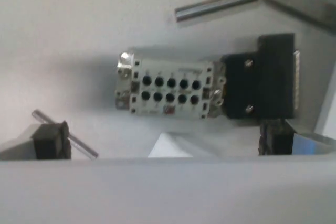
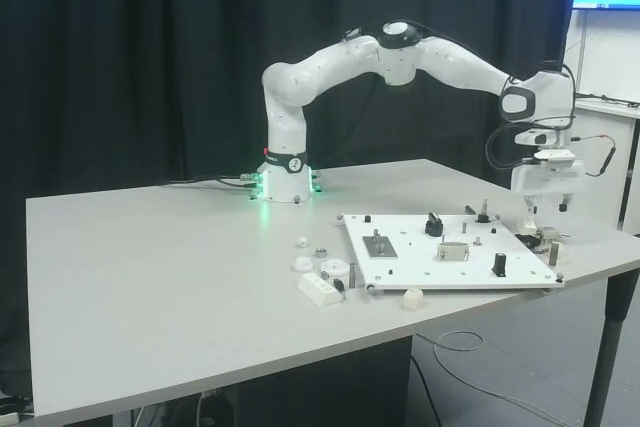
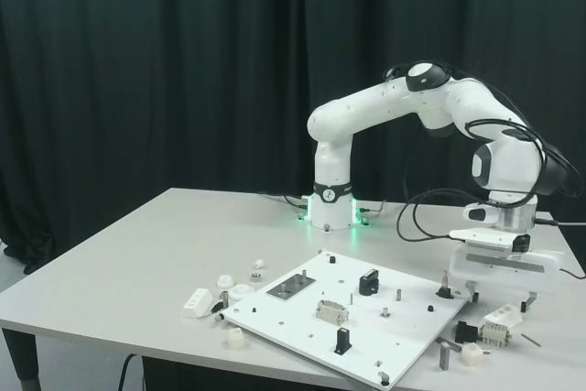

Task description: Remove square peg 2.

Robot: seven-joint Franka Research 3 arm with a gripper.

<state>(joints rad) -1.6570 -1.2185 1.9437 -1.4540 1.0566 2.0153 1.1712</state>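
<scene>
White arm [image 2: 400, 57], black curtain [image 3: 183, 70], grey table [image 2: 150, 257], seemingly white connector [image 1: 168, 90]

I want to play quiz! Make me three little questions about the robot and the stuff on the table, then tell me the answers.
1. True or false: the gripper hangs over the middle of the white board.
2. Pick one. In the wrist view, the grey connector with black holes is (A) joined to a black plug, (B) lying all alone, (C) held in the fingers.
3. What colour are the lights at the arm's base?

Key:
1. False. It hangs beside the board's edge, over loose parts on the table.
2. A.
3. Green.
</scene>
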